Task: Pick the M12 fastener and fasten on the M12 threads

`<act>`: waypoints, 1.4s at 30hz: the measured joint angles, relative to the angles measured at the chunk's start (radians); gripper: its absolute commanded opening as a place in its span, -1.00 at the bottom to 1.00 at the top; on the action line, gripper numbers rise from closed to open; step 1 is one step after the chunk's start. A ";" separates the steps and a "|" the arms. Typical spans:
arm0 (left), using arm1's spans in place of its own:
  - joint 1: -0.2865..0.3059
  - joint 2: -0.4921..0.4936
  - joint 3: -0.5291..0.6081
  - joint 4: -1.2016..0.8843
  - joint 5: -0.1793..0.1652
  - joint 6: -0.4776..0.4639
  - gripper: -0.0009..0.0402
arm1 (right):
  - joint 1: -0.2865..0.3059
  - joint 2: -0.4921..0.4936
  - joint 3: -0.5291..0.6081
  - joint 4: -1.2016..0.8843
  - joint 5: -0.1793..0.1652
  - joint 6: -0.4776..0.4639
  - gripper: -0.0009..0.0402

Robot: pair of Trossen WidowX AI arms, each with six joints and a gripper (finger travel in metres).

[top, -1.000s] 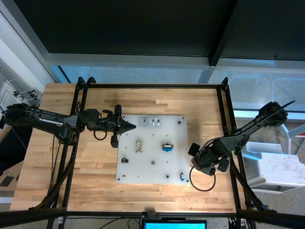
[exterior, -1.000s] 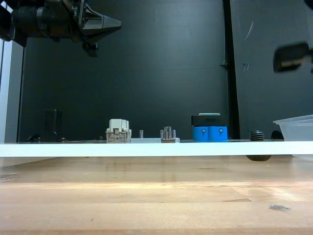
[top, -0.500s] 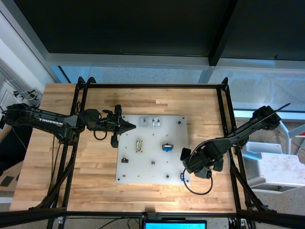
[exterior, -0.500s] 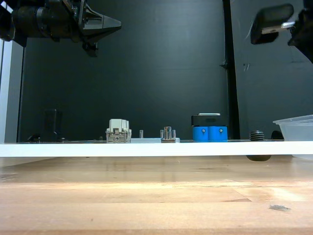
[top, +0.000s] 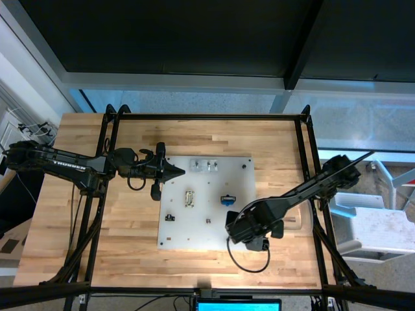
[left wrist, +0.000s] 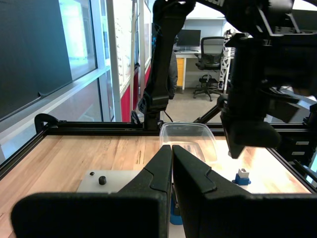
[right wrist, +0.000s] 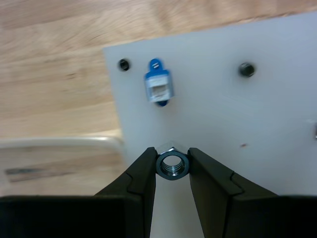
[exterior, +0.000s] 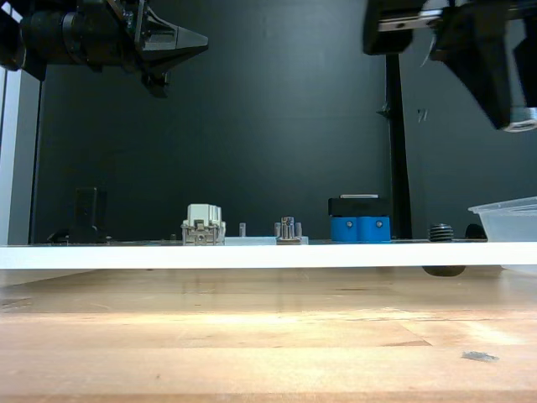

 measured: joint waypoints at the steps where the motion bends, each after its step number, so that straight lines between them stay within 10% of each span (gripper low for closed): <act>1: 0.000 0.000 0.000 0.000 0.000 0.000 -0.96 | -0.001 0.015 0.016 -0.005 0.000 -0.012 -0.82; 42: 0.000 0.000 0.000 0.000 0.000 0.000 -0.96 | -0.025 0.340 0.273 0.048 -0.001 -0.053 -0.82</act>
